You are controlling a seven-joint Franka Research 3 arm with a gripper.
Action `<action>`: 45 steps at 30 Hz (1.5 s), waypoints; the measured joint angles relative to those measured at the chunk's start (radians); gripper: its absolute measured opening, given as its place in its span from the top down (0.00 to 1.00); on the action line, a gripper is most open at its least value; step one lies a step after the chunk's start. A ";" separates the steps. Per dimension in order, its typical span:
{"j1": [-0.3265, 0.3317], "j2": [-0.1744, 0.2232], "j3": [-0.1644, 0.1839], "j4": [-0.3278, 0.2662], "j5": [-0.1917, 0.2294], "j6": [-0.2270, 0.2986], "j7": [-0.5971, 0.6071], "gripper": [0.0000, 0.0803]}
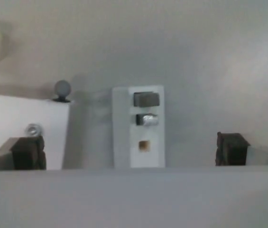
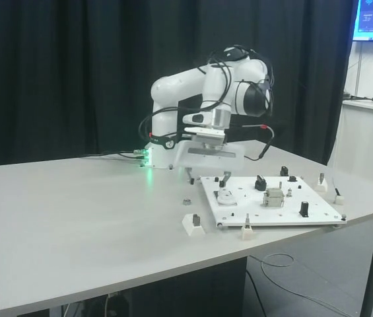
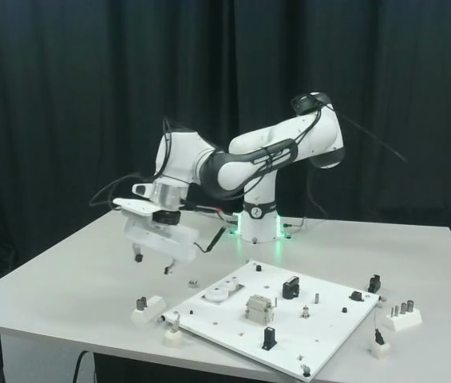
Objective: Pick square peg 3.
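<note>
A small white peg holder (image 1: 124, 137) lies on the grey table beside the white board's edge. It carries a dark grey square peg (image 1: 146, 99), a shiny grey peg (image 1: 147, 119) and an empty square hole (image 1: 143, 145). My gripper (image 1: 129, 151) hangs open above the table, its black fingertips (image 1: 27, 153) spread wide to either side of the holder and well above it. In the first room view the gripper (image 2: 208, 178) hovers behind the holder (image 2: 193, 224). The second room view shows the gripper (image 3: 152, 263) above the holder (image 3: 147, 307).
The white task board (image 2: 318, 211) lies to one side of the holder, with a black ball knob (image 1: 62, 88) at its corner and several fixtures on it. A small nut (image 2: 187, 201) lies on the table. Another small holder (image 2: 245, 231) stands at the board's front edge.
</note>
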State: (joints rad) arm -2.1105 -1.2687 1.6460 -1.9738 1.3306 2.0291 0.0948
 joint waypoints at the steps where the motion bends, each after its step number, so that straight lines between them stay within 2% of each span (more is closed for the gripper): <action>1: -0.008 -0.003 0.003 0.003 0.006 -0.001 -0.018 0.00; 19: -0.060 -0.043 0.066 -0.014 0.104 0.009 -0.263 0.00; 30: -0.072 -0.062 0.124 -0.017 0.154 0.057 -0.304 0.00; 35: -0.073 -0.065 0.144 -0.017 0.163 0.083 -0.309 0.00; 45: -0.082 -0.072 0.157 -0.017 0.194 0.104 -0.322 0.00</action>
State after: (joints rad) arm -2.1923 -1.3412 1.8033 -1.9905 1.5248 2.1326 -0.2276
